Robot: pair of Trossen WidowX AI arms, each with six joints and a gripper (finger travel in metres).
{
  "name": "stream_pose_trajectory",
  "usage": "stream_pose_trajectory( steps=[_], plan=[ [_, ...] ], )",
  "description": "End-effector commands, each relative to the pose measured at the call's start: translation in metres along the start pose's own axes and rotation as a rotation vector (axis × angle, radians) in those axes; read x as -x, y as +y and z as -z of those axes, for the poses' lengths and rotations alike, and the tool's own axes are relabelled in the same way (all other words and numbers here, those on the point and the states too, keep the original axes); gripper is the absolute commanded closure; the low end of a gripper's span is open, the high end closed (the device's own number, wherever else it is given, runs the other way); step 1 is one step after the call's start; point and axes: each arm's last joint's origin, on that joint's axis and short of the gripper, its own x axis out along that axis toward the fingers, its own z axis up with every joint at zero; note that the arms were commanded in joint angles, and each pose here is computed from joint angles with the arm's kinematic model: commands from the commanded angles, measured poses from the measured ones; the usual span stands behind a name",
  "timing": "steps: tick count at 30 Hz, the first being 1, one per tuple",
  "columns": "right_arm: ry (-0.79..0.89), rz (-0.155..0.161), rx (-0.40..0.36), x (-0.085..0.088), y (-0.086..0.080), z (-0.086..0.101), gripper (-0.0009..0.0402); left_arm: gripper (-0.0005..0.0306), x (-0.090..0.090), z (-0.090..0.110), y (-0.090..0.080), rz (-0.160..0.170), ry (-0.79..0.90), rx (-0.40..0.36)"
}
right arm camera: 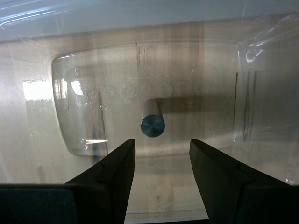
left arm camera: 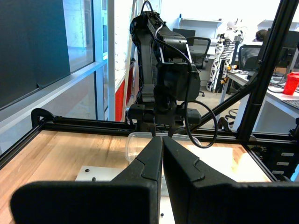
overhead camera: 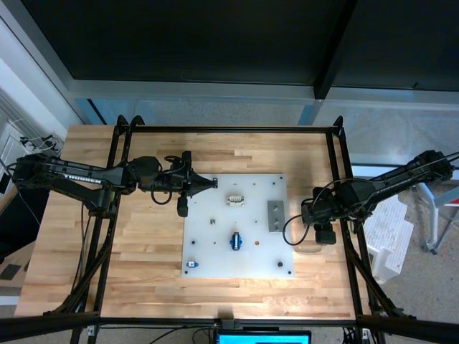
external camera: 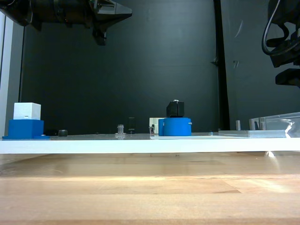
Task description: Pick the 16mm cylinder and install on the taskboard
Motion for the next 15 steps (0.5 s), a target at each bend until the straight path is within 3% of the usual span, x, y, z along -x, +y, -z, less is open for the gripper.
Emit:
stream_pose_trajectory(
  steps=[1,15],
  plan=[
    [0.003,0.001,0.001,-0.0010,0.0006,-0.0010,0.0232,0.0300,0.0000,-0.0001,0.0001,0.000,0.000,0.000],
    [0.036,0.015,-0.019,-0.0103,0.0038,-0.0060,0.0233,0.0300,0.0000,-0.0001,0.0001,0.000,0.000,0.000]
  ],
)
